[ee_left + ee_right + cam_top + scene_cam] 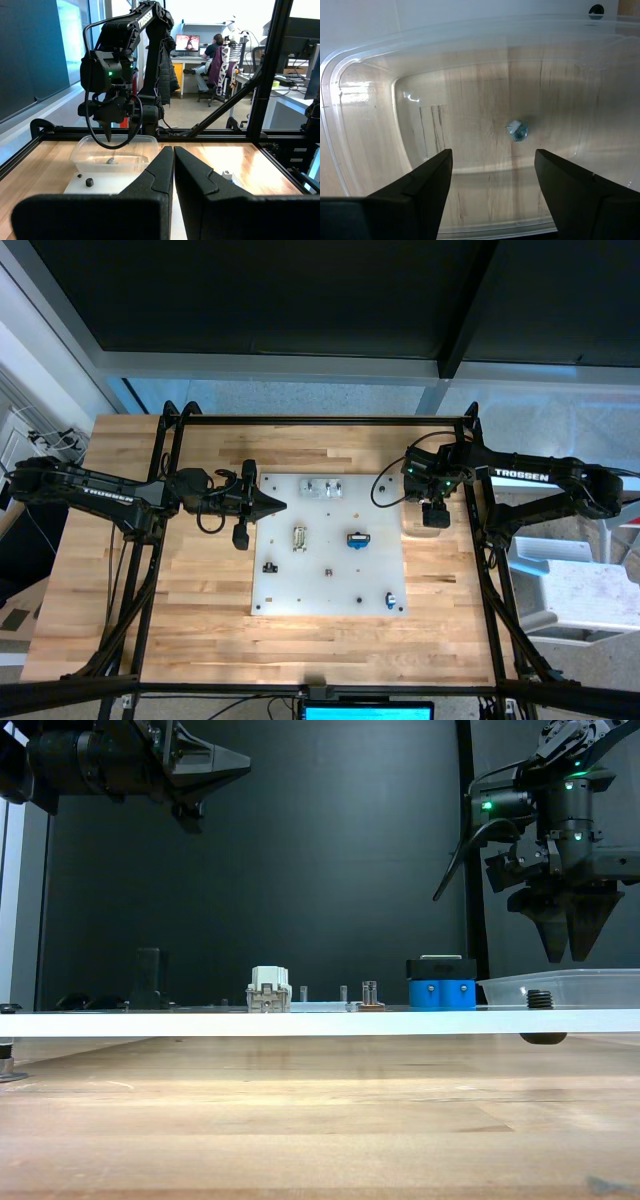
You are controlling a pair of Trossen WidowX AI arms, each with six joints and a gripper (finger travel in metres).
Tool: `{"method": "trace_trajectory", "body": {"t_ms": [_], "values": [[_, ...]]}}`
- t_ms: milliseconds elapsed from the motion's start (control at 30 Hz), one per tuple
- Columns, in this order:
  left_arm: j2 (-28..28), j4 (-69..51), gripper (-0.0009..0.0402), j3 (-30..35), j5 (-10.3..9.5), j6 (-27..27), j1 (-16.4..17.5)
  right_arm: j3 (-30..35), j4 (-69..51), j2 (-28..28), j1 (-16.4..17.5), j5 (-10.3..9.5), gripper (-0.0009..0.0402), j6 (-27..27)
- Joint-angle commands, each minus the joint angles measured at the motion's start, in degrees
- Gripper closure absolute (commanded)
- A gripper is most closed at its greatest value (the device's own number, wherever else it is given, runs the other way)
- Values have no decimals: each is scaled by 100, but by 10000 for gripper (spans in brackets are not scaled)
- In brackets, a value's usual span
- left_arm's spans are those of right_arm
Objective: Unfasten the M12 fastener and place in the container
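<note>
**Hidden or unclear.** In the high view the right gripper (436,515) hangs over the container (414,530) and covers much of it, so we cannot make out the M12 fastener there. In the low view the container's (590,985) clear wall blurs what lies inside. The black stud (540,999) stands in front of it with its ribs bare.

**View against view.** Only the right wrist view settles where the M12 fastener (517,130) is. It lies loose on the container's (350,80) floor, below the right gripper (492,165), whose fingers are spread and not touching it. In the left wrist view we see a small pale speck (111,161) inside the container (80,155), probably the same piece.

The left gripper (173,150) has its fingers pressed together. It hovers well apart from the container, across the white board (300,580).

**Setting.** The table (200,640) is pale wood planking. Beyond the container a seated person (217,45) faces a monitor.
</note>
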Motion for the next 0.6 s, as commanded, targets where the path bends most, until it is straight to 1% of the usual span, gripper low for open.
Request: {"method": "trace_trajectory", "body": {"t_ms": [33,600], "values": [[0,0,393,0,0,0,0,2,-7,4,2,2,148,4],[0,0,393,0,0,0,0,2,-20,4,2,2,157,4]]}}
